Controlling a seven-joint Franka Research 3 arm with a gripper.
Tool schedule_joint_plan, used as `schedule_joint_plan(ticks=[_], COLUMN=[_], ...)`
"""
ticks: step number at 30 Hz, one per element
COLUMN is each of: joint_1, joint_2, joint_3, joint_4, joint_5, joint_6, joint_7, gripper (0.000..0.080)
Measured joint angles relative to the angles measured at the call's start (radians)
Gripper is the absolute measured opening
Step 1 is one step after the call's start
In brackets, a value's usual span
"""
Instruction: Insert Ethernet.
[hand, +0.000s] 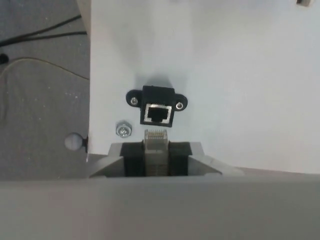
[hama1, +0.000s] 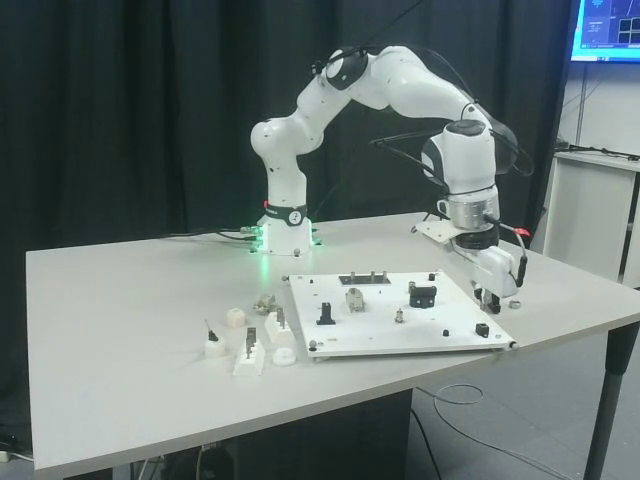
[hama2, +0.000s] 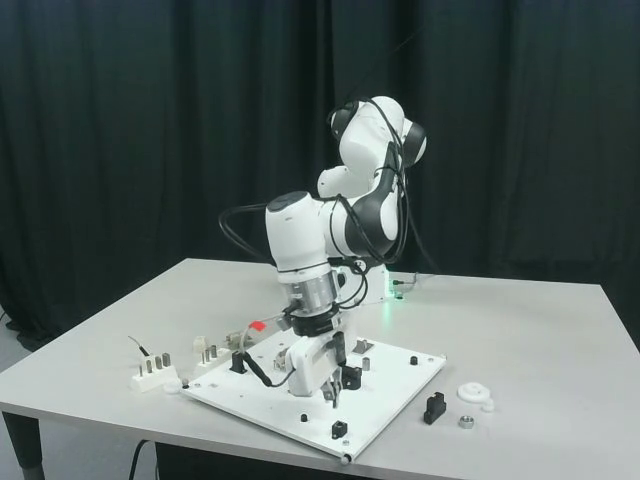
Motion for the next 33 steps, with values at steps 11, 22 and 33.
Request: schedule_joint_plan(ticks=[11, 22, 33], joint_1=[0.000, 0.000, 0.000], joint_2=[0.012, 0.027, 0.035], joint_3=[-0.009, -0.016, -0.017], joint_4=[-0.001, -0.004, -0.012], joint_5=[0.059, 0.105, 0.151], joint_6=[0.002, 0.001, -0.002], joint_7=[-0.009, -0.042, -0.061], gripper=[0.0097, 0.0097, 0.0097])
